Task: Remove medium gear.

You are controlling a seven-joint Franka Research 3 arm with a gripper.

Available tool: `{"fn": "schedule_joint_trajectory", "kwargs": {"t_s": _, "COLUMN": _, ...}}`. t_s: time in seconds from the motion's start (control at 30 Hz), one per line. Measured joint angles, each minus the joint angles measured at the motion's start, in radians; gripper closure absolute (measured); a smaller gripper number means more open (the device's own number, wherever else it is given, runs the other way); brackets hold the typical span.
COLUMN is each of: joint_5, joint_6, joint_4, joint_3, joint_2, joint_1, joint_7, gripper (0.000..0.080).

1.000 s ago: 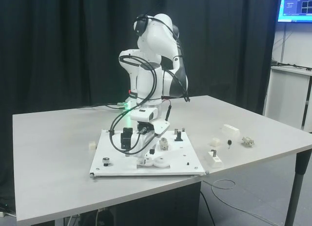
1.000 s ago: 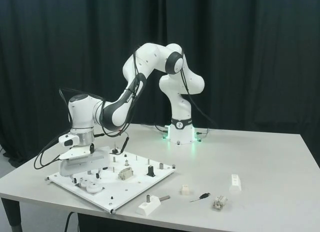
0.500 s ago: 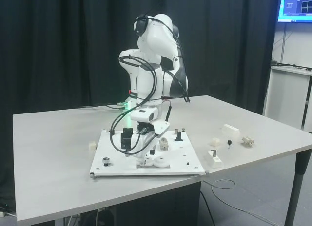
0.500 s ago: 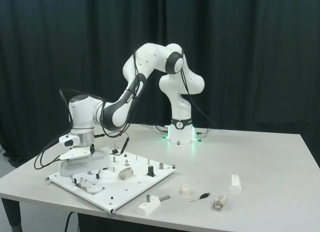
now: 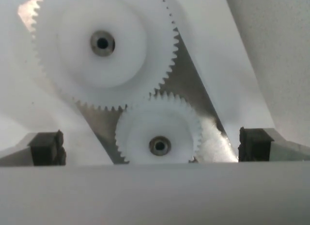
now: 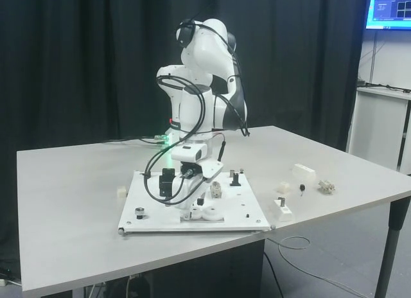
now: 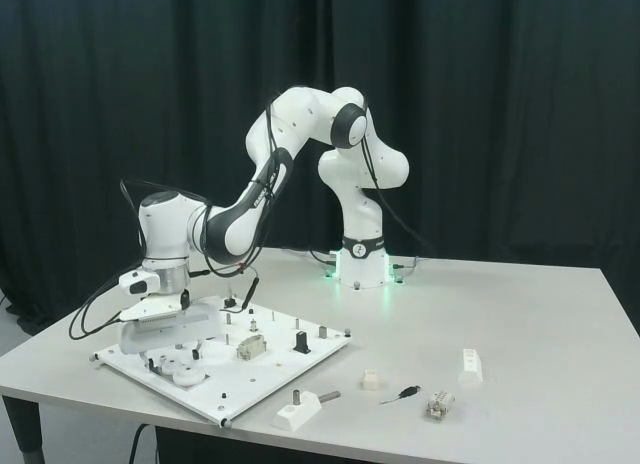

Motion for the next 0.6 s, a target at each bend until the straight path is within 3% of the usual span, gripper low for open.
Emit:
{"fn": "schedule_joint_trajectory", "kwargs": {"t_s": 0.23, "joint_5": 0.002, "joint_6": 0.005, "joint_4": -0.003, "joint_3": 0.000, "joint_2": 0.000, "joint_1": 0.000, "joint_7": -0.004, "gripper": 0.0003}}
{"fn": "schedule_joint_trajectory", "kwargs": {"t_s": 0.27, "joint_5": 0.002, "joint_6": 0.005, "joint_4": -0.004, "joint_3": 0.000, "joint_2": 0.000, "joint_1": 0.000, "joint_7": -0.004, "gripper": 0.0100}}
{"fn": "schedule_joint_trajectory", "kwargs": {"t_s": 0.43, "joint_5": 0.002, "joint_6": 0.005, "joint_4": -0.004, "joint_3": 0.000, "joint_2": 0.000, "joint_1": 0.000, "joint_7": -0.004, "gripper": 0.0100}}
{"fn": "schedule_joint_trajectory", "kwargs": {"t_s": 0.47, "joint_5": 0.002, "joint_6": 0.005, "joint_4": -0.004, "joint_3": 0.000, "joint_2": 0.000, "joint_1": 0.000, "joint_7": -0.004, "gripper": 0.0260}}
{"fn": "schedule_joint_trajectory", "kwargs": {"t_s": 0.6, "joint_5": 0.002, "joint_6": 0.011, "joint_4": -0.004, "joint_3": 0.000, "joint_2": -0.001, "joint_1": 0.000, "joint_7": -0.004, "gripper": 0.0260}}
